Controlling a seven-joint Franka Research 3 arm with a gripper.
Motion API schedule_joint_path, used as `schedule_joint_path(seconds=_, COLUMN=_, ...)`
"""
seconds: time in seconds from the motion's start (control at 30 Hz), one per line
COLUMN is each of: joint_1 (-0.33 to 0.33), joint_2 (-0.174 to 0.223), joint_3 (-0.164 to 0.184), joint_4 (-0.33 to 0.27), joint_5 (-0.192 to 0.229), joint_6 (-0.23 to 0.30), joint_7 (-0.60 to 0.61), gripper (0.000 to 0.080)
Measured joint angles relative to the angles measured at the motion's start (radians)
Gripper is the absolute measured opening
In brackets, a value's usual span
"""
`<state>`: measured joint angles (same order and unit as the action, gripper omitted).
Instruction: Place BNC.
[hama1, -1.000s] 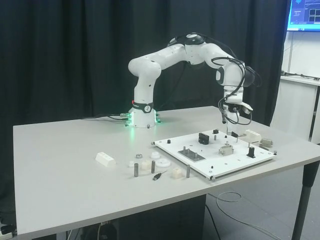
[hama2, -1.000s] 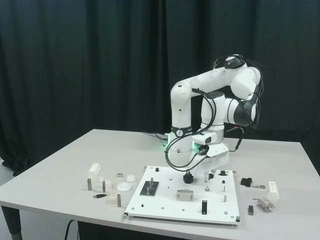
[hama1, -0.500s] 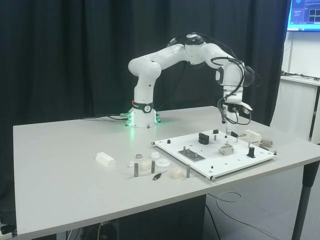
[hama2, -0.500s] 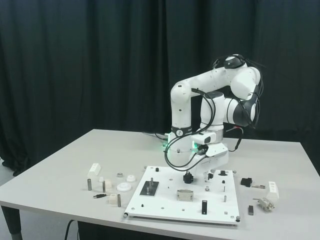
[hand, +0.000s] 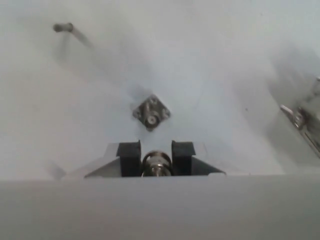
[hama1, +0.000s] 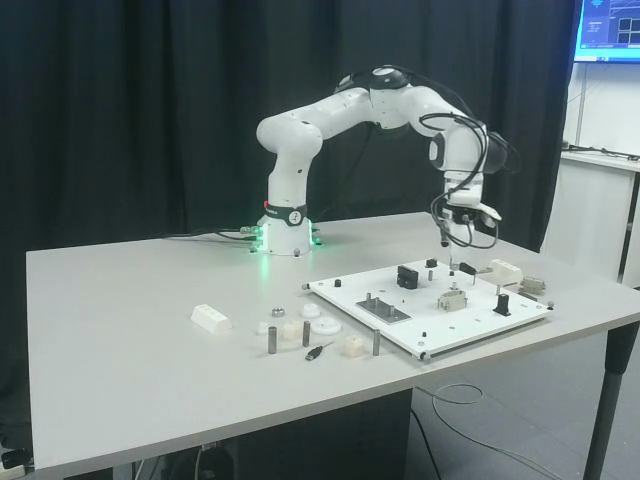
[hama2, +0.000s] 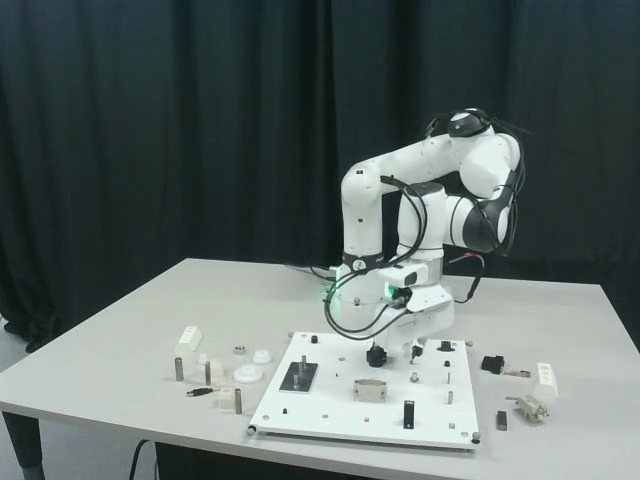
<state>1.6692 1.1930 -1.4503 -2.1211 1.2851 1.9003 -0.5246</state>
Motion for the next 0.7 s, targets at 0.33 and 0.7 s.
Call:
schedule_joint_path(seconds=0.33, joint_1=-0.024, joint_2=0.002, joint_3=-0.024, joint_4=-0.055, joint_5=-0.009, joint_6=0.036, joint_7=0.001, gripper=0.0125)
schedule_joint_path(seconds=0.7, joint_1=-0.081, joint_2=0.003, joint_3=-0.047, joint_4=-0.126, joint_5=-0.038, joint_6=0.062, joint_7=-0.1, gripper=0.0125)
